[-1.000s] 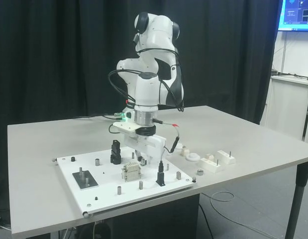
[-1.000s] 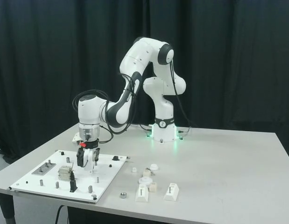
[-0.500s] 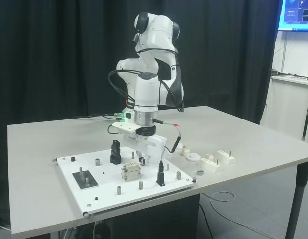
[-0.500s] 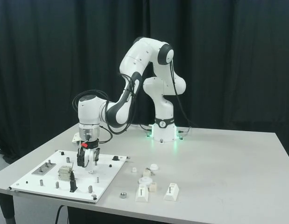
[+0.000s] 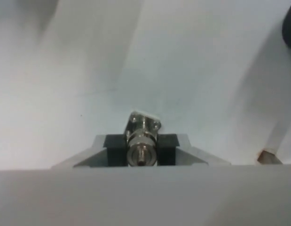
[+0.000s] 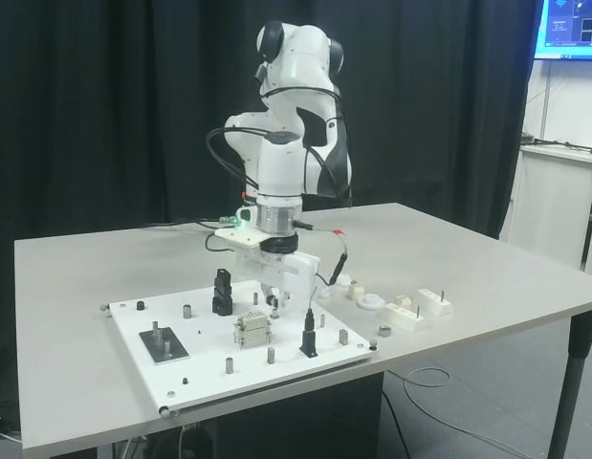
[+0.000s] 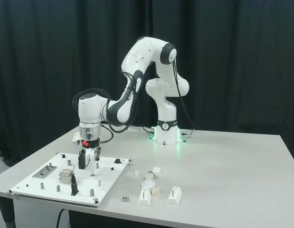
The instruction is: Pick BNC.
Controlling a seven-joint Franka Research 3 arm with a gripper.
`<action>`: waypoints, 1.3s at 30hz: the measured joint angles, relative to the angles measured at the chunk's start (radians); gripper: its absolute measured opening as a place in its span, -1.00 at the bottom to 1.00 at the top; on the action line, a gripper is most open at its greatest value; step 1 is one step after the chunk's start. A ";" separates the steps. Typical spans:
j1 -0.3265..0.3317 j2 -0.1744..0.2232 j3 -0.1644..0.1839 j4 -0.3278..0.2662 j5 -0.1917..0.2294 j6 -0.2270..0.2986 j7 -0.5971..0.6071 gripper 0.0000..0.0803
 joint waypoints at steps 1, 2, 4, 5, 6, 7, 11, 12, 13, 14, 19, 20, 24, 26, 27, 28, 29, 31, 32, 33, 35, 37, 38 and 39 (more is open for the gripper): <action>0.000 -0.004 -0.001 0.000 -0.001 -0.004 0.000 -0.68; 0.000 -0.008 -0.002 0.000 -0.003 -0.010 -0.001 -0.68; 0.000 -0.014 -0.004 0.000 -0.008 -0.016 -0.001 -0.68; 0.000 -0.018 -0.004 0.001 -0.010 -0.019 -0.001 -0.68; 0.000 -0.021 -0.005 0.001 -0.013 -0.022 -0.001 -0.68; 0.000 -0.023 -0.005 0.001 -0.015 -0.026 -0.001 -0.68; 0.000 -0.033 -0.006 0.001 -0.018 -0.033 -0.001 -0.68; 0.000 -0.035 -0.006 0.001 -0.019 -0.035 -0.001 -0.68; 0.000 -0.037 -0.006 0.001 -0.019 -0.036 -0.001 -0.68; 0.000 -0.039 -0.006 0.002 -0.020 -0.038 -0.001 -0.68; 0.001 -0.047 -0.006 0.005 -0.028 -0.050 -0.001 -0.68; 0.001 -0.048 -0.006 0.006 -0.030 -0.052 -0.001 -0.68; 0.002 -0.052 -0.007 0.010 -0.034 -0.057 -0.001 -0.68; 0.002 -0.054 -0.007 0.013 -0.035 -0.060 -0.001 -0.68; 0.003 -0.055 -0.007 0.013 -0.036 -0.062 -0.001 -0.68; 0.003 -0.057 -0.007 0.014 -0.037 -0.063 -0.001 -0.68; 0.003 -0.059 -0.007 0.015 -0.037 -0.065 -0.001 -0.68; 0.003 -0.062 -0.007 0.017 -0.038 -0.067 -0.001 -0.68; 0.003 -0.063 -0.007 0.017 -0.039 -0.068 -0.001 -0.68; 0.003 -0.064 -0.007 0.018 -0.039 -0.069 -0.001 -0.68; 0.003 -0.067 -0.007 0.021 -0.040 -0.071 -0.001 -0.68; 0.003 -0.068 -0.007 0.023 -0.044 -0.075 -0.001 -0.68; 0.003 -0.069 -0.007 0.025 -0.046 -0.078 -0.001 -0.68; 0.003 -0.069 -0.007 0.027 -0.047 -0.081 -0.001 -0.68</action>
